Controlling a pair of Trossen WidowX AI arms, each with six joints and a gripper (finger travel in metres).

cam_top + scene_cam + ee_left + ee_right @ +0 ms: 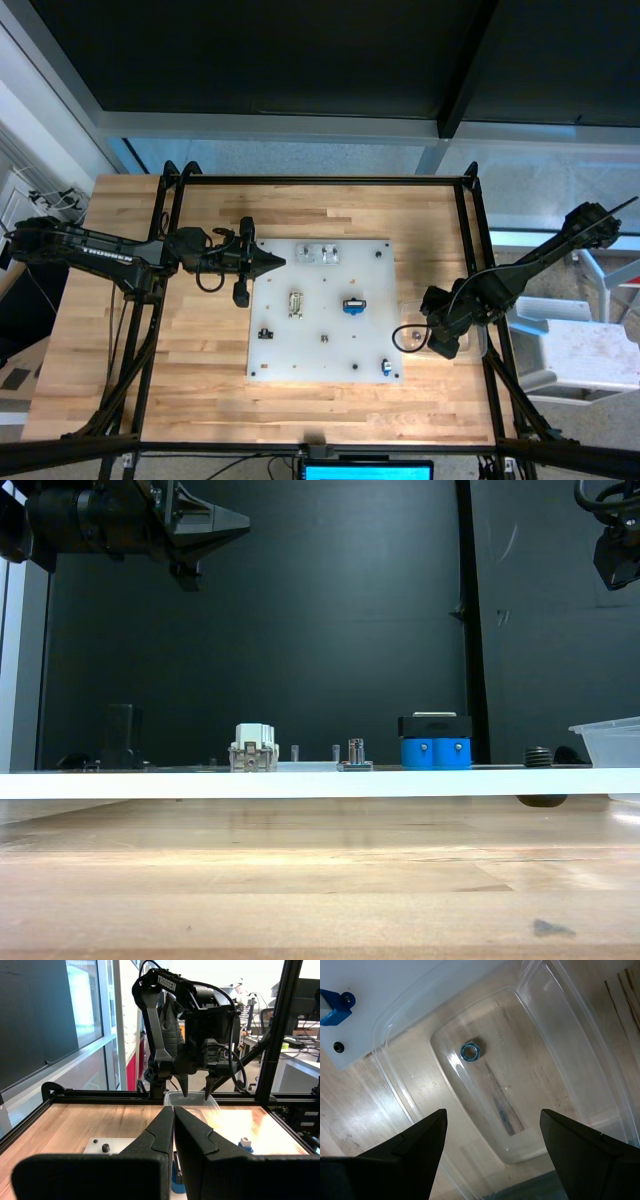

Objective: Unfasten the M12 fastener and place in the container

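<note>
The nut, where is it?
Right wrist view: nut lies in the clear tray, right of the board, under the open right gripper; left gripper hovers by the board's left edge.

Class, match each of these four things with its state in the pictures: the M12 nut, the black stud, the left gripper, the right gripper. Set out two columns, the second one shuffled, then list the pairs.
Column one
1. M12 nut
2. stud
3. left gripper
4. right gripper

Column two
A. fingers shut, raised over the left side of the white board
B. bare, ribs showing
C. fingers open, above the container
D. lying on the container's floor

Pairs: 1-D; 2-B; 3-A; 4-C
</note>
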